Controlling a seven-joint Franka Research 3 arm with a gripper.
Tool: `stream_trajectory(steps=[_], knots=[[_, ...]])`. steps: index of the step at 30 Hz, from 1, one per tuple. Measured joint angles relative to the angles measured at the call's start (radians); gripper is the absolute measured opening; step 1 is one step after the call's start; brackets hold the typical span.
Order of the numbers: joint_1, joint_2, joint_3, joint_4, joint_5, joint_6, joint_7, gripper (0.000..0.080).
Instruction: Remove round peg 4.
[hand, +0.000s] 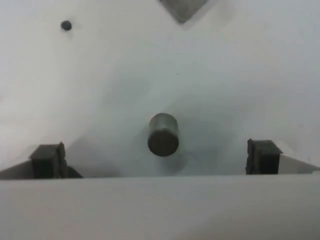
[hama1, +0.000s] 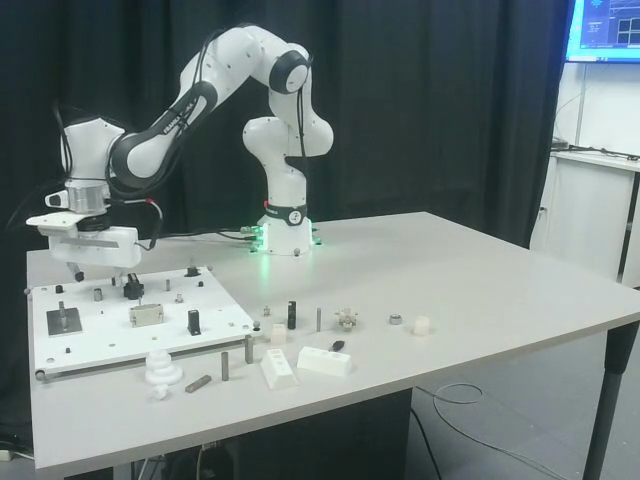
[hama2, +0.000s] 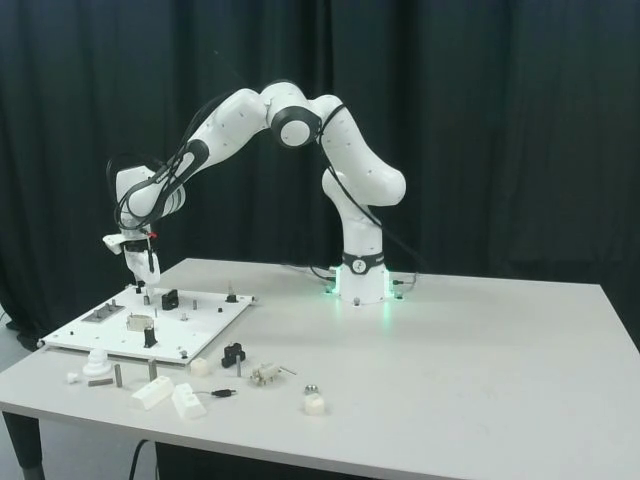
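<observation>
- currently, at the far left of the first room view, the white board (hama1: 140, 335) is being seen lying flat on the grey table (hama1: 480, 270), with small fixtures standing on it.
- the gripper (hama1: 104, 277) is being held just above the board's back edge, carried by the white arm (hama1: 200, 90) reaching over from its base (hama1: 285, 232).
- in the wrist view the two black fingertips (hand: 48, 161) are being kept wide apart, nothing being gripped between them.
- round peg 4 (hand: 163, 135), a short grey cylinder, is being shown upright in the board, midway between the fingertips and touched by neither.
- further right, loose parts are being left scattered on the table near the board's front corner, among them a white block (hama1: 324, 361).
- well to the right, a small white cap (hama1: 422, 325) is being seen alone.
</observation>
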Motion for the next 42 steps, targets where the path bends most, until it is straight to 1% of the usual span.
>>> stream_trajectory(steps=[8,19,32,33,38,39,42], knots=[[-0.006,0.015,0.006,0.005,0.022,0.002,-0.003,0.08],[-0.021,0.03,0.024,0.005,0.059,0.021,-0.022,0.08],[-0.034,0.045,0.037,0.005,0.074,0.043,-0.063,0.08],[-0.035,0.046,0.038,0.005,0.075,0.044,-0.064,0.0701],[-0.036,0.053,0.039,0.006,0.086,0.05,-0.067,0.0701],[-0.037,0.054,0.039,0.006,0.089,0.05,-0.067,0.0538],[-0.037,0.057,0.039,0.006,0.094,0.051,-0.069,0.0538]])
